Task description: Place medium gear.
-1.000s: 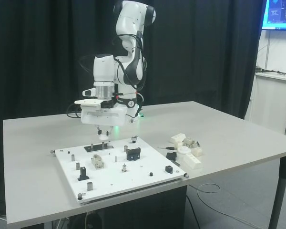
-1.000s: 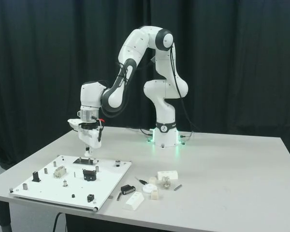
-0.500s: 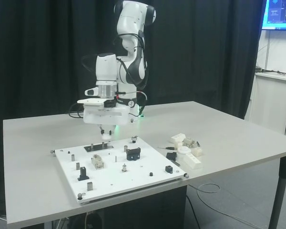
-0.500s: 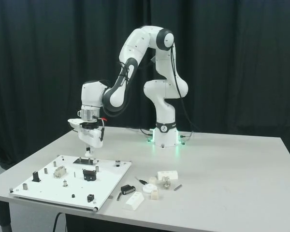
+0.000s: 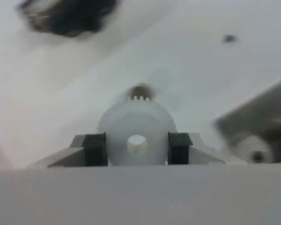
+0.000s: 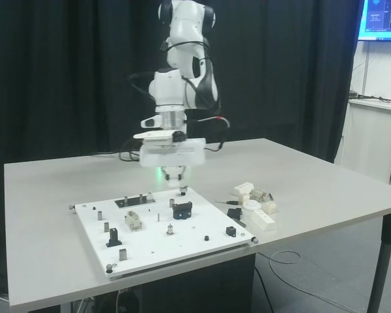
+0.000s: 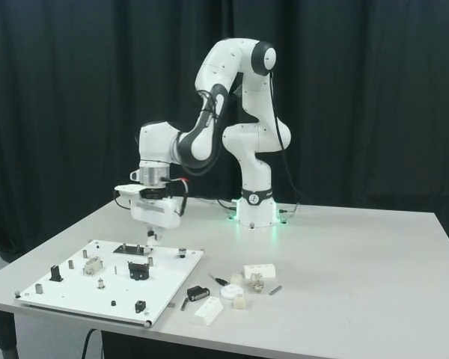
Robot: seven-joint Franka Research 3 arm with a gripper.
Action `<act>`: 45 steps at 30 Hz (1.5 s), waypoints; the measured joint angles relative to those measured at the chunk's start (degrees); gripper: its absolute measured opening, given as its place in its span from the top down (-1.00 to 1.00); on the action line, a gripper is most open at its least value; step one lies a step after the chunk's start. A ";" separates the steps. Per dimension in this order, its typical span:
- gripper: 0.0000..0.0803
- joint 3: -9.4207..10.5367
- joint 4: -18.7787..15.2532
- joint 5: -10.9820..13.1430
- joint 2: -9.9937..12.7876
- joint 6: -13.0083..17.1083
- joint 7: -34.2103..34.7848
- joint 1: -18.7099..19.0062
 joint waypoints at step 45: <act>0.31 0.93 -1.75 -7.10 3.99 0.03 27.64 23.92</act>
